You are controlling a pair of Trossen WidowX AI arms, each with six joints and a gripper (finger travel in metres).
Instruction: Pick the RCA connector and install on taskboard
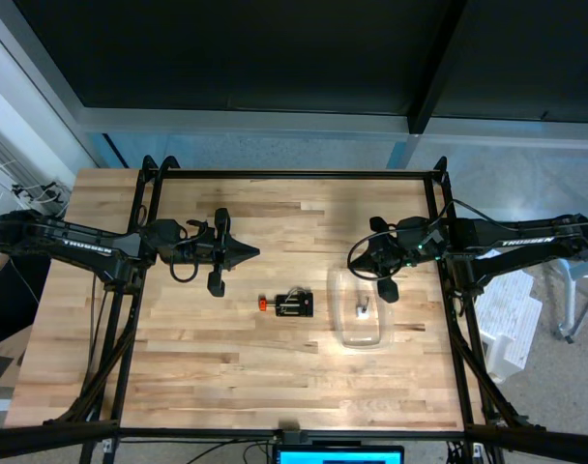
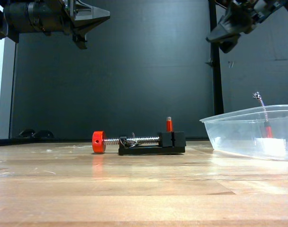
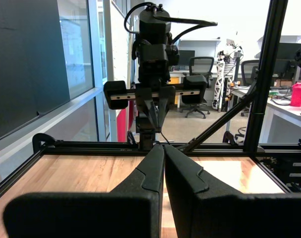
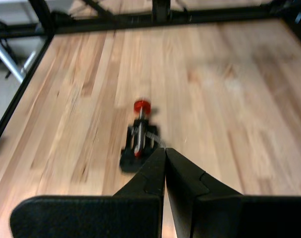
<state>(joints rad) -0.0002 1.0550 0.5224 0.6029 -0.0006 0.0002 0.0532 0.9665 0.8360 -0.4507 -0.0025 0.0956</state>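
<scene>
While we hover, RCA connector (image 1: 362, 309) lies in tray (image 1: 338, 324).
Left gripper (image 1: 253, 253), right gripper (image 1: 389, 290): jaws closed, above counter (image 1: 178, 367), flanking taskboard (image 1: 296, 306).

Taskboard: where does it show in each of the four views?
High: taskboard centre, left of the clear tray.
Low: taskboard centre, left of the clear tray.
Left wrist: not in it; left gripper shut, raised over the table.
Right wrist: taskboard beyond the shut right gripper, raised near the clear tray.
Shared landmark: its red knob.
</scene>
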